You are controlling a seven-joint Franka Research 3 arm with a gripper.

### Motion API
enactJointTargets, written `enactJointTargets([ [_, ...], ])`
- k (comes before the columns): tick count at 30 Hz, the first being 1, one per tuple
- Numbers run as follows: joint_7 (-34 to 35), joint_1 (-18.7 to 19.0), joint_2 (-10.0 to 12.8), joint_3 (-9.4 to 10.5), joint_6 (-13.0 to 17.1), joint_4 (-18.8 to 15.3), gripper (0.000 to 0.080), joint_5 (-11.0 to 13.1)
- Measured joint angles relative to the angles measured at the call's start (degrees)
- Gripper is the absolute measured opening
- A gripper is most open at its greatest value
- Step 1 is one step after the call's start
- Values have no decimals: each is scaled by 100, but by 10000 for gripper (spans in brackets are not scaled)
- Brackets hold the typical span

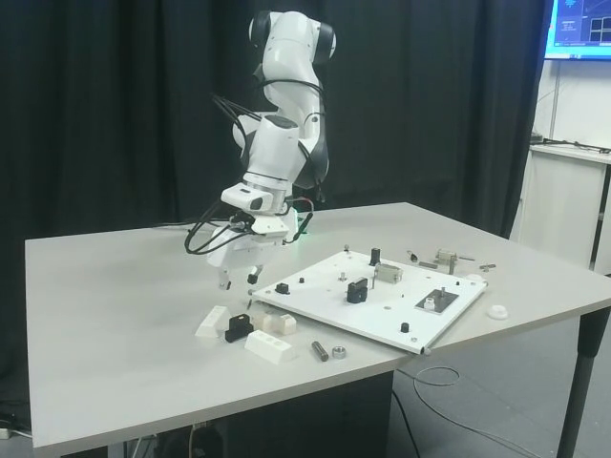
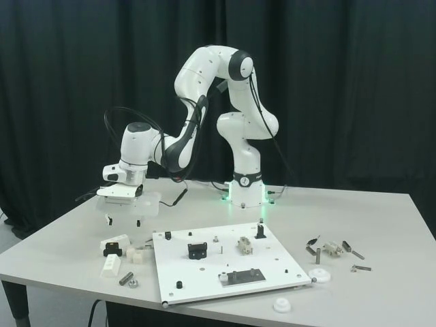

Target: Remove round peg 1.

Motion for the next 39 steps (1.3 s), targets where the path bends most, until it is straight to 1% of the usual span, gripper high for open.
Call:
enactJointTargets([
  [19,0,17,0,1,-37,34,800,0],
  [39,0,50,0,5,-117,160,800,0],
])
